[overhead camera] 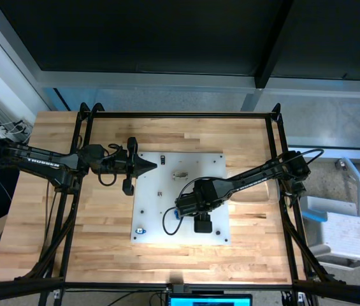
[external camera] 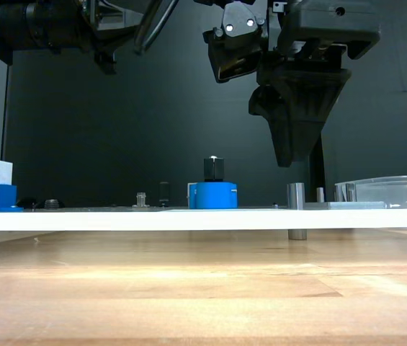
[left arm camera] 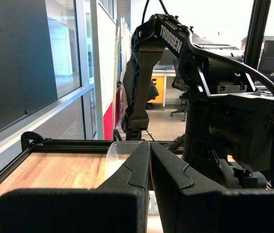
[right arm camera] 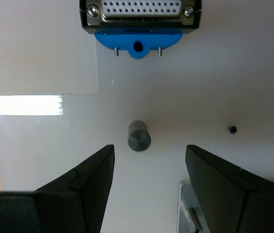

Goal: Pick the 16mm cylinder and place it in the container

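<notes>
The right gripper (right arm camera: 149, 158) is seen with jaws spread wide, pointed straight down above the upright 16mm cylinder (right arm camera: 139, 136) on the white board (right arm camera: 214, 73). The container (external camera: 387, 189) is cut off by the low view's edge. The left gripper (left arm camera: 150, 160) is held level at the board's left edge, jaws pressed together.
</notes>
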You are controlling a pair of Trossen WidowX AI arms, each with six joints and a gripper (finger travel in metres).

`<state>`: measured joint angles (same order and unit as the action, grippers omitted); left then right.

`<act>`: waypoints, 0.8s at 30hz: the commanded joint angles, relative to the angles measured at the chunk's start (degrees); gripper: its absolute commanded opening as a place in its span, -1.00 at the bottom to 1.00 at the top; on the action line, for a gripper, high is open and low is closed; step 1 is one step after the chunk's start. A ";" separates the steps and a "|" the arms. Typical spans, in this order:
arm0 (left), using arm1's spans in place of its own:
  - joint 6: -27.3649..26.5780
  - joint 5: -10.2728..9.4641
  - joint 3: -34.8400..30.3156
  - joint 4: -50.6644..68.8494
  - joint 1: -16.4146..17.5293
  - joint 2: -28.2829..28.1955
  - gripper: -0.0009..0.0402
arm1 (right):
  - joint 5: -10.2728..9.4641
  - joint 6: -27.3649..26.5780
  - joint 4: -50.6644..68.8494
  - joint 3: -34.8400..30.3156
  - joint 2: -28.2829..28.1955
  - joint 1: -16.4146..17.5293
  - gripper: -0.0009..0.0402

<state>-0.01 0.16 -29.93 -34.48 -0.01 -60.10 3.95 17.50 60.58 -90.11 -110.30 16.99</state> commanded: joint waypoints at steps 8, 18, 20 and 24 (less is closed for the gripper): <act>0.02 0.02 -0.02 -0.02 0.02 0.00 -0.96 | 0.07 0.00 -1.11 0.09 -2.27 0.24 0.04; 0.00 0.02 -0.02 -0.04 0.00 0.00 -0.96 | -0.50 -0.02 -2.86 1.70 -3.06 0.31 0.04; 0.00 0.02 -0.02 -0.02 0.02 0.00 -0.96 | -0.52 0.00 -3.63 2.25 -3.06 0.28 0.04; 0.00 0.02 -0.02 -0.04 0.02 0.00 -0.96 | -0.50 -0.02 -4.79 3.15 -3.06 0.28 0.04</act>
<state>-0.01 0.16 -29.95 -34.52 -0.01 -60.10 3.49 17.47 55.83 -87.22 -113.38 17.28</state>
